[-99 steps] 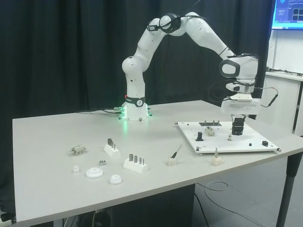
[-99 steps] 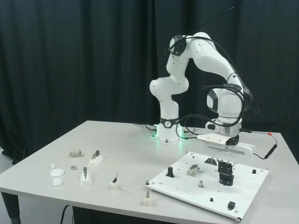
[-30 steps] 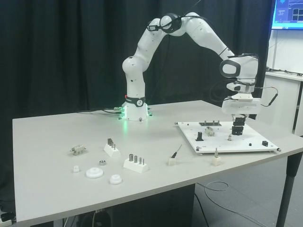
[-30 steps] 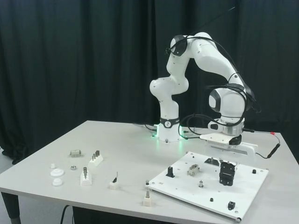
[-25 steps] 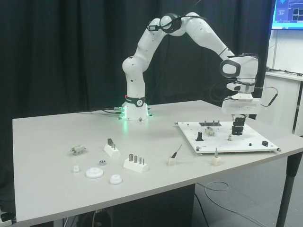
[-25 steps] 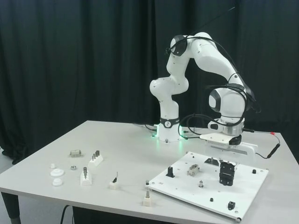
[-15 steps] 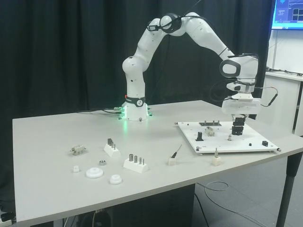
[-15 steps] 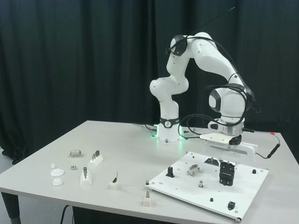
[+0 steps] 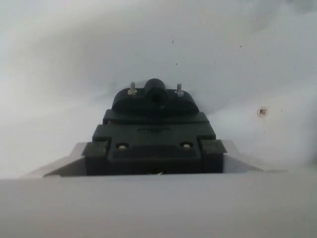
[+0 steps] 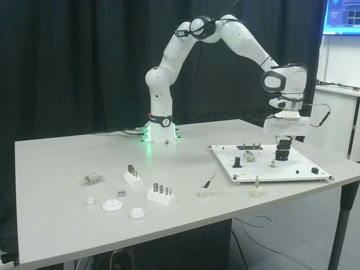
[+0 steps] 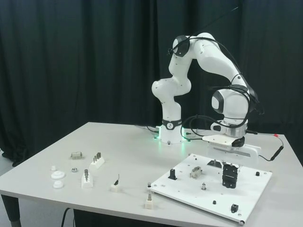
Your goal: Insert D-SUB.
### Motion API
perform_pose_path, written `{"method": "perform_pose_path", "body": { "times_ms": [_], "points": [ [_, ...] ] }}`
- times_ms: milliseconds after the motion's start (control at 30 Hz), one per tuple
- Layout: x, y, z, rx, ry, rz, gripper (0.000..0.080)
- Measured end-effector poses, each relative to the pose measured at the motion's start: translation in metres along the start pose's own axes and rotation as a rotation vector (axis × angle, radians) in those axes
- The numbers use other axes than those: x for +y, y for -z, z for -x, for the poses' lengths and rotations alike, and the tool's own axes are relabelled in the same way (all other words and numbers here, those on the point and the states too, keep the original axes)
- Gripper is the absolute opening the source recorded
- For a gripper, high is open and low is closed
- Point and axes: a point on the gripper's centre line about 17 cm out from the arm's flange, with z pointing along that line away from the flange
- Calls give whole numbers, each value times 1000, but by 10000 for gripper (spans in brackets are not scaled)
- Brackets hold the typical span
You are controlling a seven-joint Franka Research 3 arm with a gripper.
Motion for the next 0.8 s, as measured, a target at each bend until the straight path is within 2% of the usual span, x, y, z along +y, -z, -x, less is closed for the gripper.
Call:
{"method": "perform_pose_path", "body": {
  "times_ms": [800],
  "points": [
    [1,0,1,15,29,14,387]
  ]
}}
